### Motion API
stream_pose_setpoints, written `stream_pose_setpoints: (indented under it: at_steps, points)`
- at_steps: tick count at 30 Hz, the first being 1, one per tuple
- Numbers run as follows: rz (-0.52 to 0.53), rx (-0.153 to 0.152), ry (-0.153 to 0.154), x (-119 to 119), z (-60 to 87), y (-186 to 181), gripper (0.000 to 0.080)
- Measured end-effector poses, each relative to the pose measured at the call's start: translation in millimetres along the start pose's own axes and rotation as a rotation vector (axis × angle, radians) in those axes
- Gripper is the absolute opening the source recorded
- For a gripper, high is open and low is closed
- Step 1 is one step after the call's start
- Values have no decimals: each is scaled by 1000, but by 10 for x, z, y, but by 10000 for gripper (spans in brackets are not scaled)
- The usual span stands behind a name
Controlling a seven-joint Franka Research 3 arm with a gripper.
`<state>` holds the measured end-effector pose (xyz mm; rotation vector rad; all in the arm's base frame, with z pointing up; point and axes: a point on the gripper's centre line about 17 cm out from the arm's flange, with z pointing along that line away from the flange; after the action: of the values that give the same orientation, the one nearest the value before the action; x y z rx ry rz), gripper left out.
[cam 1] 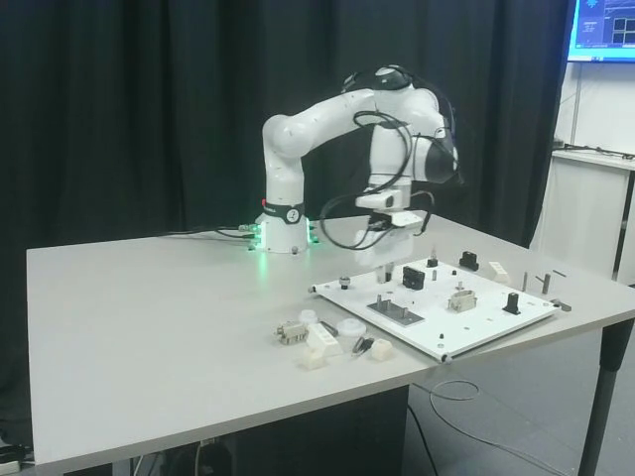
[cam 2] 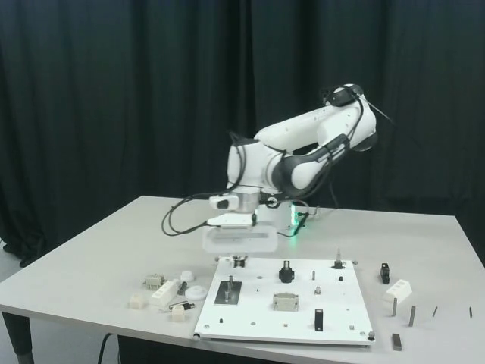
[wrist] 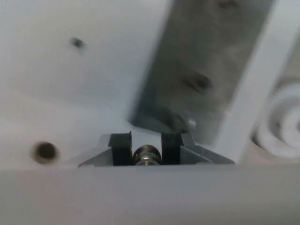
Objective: Place BNC.
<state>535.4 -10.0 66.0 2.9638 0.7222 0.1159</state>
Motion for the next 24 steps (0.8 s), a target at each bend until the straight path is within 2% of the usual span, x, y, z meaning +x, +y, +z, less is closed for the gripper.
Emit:
stream_pose_setpoints:
  at_steps: [13, 24]
  points:
    - [2, 21, 40, -327, 164, 547, 130]
    - [-5, 30, 48, -502, 382, 795, 130]
